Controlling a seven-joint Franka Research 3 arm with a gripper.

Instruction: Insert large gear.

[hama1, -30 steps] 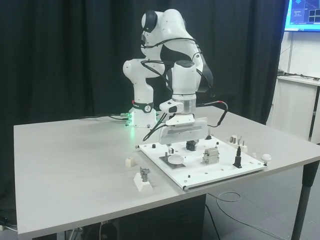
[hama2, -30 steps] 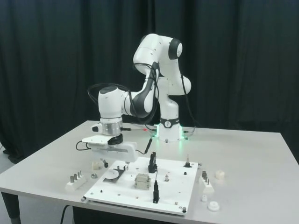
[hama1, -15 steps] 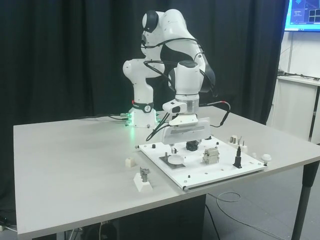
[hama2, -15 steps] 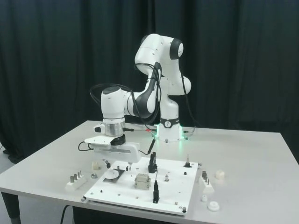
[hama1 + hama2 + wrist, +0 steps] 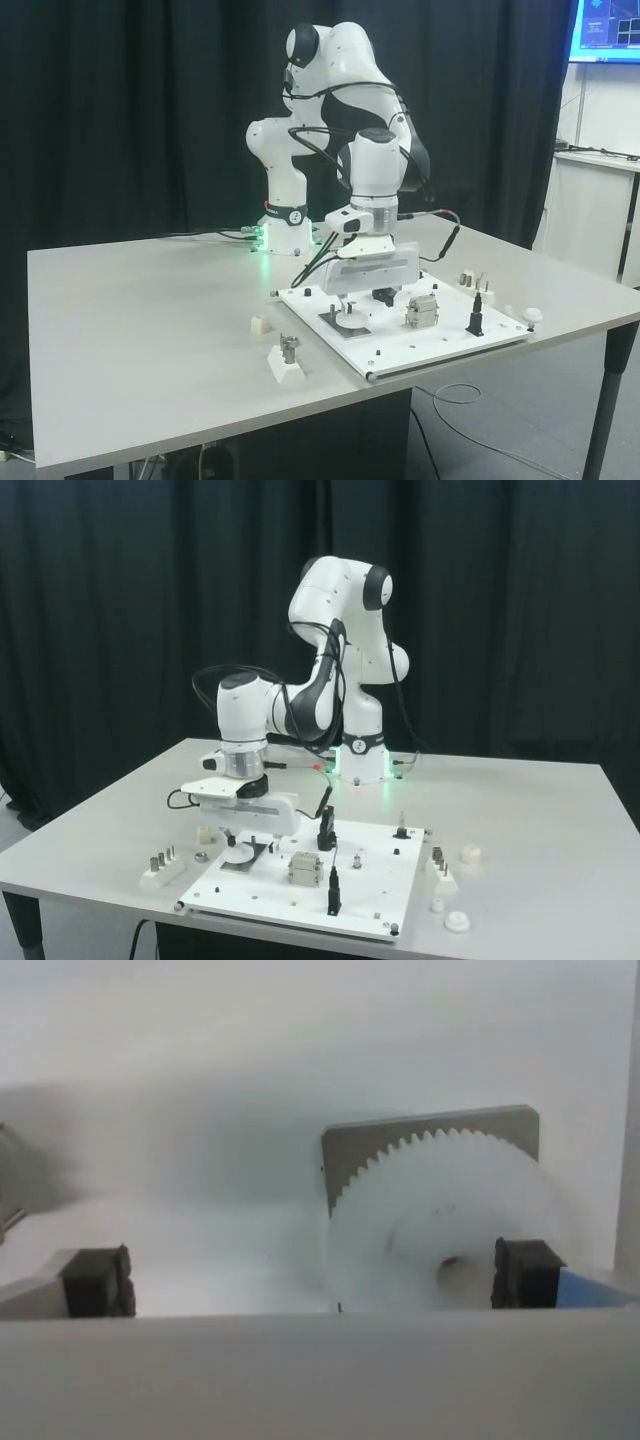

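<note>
The grey surface [image 5: 140, 330] is carrying everything, and the white arm [image 5: 330, 670] is bending over from its base, which is glowing green [image 5: 262, 238] well behind the tool. Beneath the tool a white board [image 5: 380, 895] is lying flat on the surface, holding several small fixtures: a grey block-like part [image 5: 422, 311] is standing just beyond the tool toward the board's middle, and a black upright post [image 5: 333, 890] is standing near the board's front edge, apart from the tool. The tool [image 5: 243, 837] is hanging low over the board's corner, its broad white body level above the large gear [image 5: 440, 1230]. In the wrist view the white large gear is lying flat on a grey plate [image 5: 430, 1135], directly below the tool; its toothed rim is showing against the plate, and its centre hole is sitting close beside one black fingertip [image 5: 525, 1273]. The other black fingertip [image 5: 97, 1282] is standing far off to the opposite side, so the tool's fingers are spread wide apart with nothing clamped between them. Off the board, away from the tool, a small white holder with grey pins [image 5: 160, 868] is resting on the surface, and a small white cube [image 5: 259, 323] is sitting near it.
</note>
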